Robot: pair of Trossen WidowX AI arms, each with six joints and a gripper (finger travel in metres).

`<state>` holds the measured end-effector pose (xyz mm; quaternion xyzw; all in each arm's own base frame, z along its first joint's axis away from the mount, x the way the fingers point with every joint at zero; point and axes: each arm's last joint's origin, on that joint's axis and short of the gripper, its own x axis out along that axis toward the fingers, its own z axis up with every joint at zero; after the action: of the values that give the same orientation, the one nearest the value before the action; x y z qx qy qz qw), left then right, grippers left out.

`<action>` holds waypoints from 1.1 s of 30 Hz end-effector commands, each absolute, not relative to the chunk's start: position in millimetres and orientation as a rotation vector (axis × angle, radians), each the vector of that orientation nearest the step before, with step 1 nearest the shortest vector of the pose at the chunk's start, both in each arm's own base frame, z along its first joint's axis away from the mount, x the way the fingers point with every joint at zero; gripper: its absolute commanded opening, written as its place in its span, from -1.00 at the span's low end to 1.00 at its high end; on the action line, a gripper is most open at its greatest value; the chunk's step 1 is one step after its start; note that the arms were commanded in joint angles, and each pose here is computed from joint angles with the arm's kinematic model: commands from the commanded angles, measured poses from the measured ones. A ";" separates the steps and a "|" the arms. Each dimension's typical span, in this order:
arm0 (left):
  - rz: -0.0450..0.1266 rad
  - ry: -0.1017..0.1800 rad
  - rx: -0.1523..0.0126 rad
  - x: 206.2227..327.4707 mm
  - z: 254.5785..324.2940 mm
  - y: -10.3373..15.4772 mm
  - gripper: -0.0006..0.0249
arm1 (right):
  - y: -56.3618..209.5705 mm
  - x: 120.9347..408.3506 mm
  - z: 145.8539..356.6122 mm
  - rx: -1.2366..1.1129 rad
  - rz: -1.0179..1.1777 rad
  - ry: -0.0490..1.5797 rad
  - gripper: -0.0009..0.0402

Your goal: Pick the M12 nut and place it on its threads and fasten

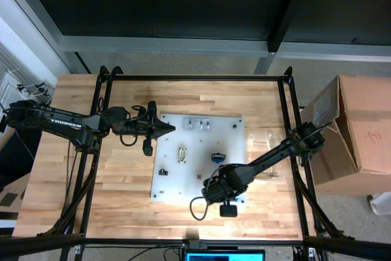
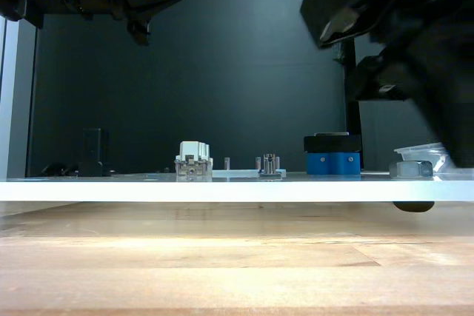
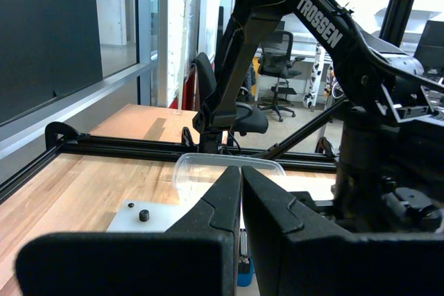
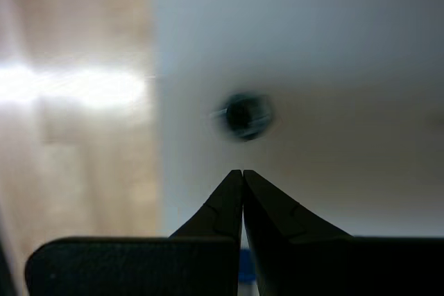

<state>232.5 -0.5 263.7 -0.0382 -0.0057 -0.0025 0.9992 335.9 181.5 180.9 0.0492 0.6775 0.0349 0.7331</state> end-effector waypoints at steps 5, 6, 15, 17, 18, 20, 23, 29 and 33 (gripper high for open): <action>-0.005 -0.013 -0.076 232.6 263.9 -0.4 -0.95 | 176.9 333.0 196.0 0.051 0.060 1.428 -0.96; -0.005 -0.013 -0.076 232.6 264.0 -0.4 -0.95 | 175.1 332.2 201.1 0.043 0.058 1.409 -0.96; -0.005 -0.013 -0.076 232.6 263.9 -0.4 -0.95 | 139.1 312.7 249.4 0.053 0.095 1.176 -0.96; -0.005 -0.013 -0.076 232.6 264.0 -0.4 -0.95 | 126.7 306.8 259.3 0.062 0.096 1.108 -0.96; -0.005 -0.013 -0.076 232.6 263.9 -0.4 -0.95 | 120.9 303.3 263.2 0.062 0.090 1.073 -0.96; -0.005 -0.013 -0.076 232.6 264.0 -0.4 -0.95 | 107.8 296.6 271.3 0.047 0.085 1.006 -0.96; -0.005 -0.013 -0.076 232.6 264.0 -0.4 -0.95 | 86.8 287.2 282.5 0.035 0.070 0.905 -0.96; -0.005 -0.013 -0.076 232.6 264.0 -0.4 -0.95 | 41.4 270.0 302.3 0.022 0.023 0.655 -0.96; -0.005 -0.013 -0.076 232.6 264.0 -0.4 -0.95 | 17.9 256.3 313.3 0.061 0.030 0.470 -0.96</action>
<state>232.5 -0.5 263.8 -0.0382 -0.0061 -0.0027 0.9992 260.2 24.2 310.2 0.0222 0.2633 0.0128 0.9644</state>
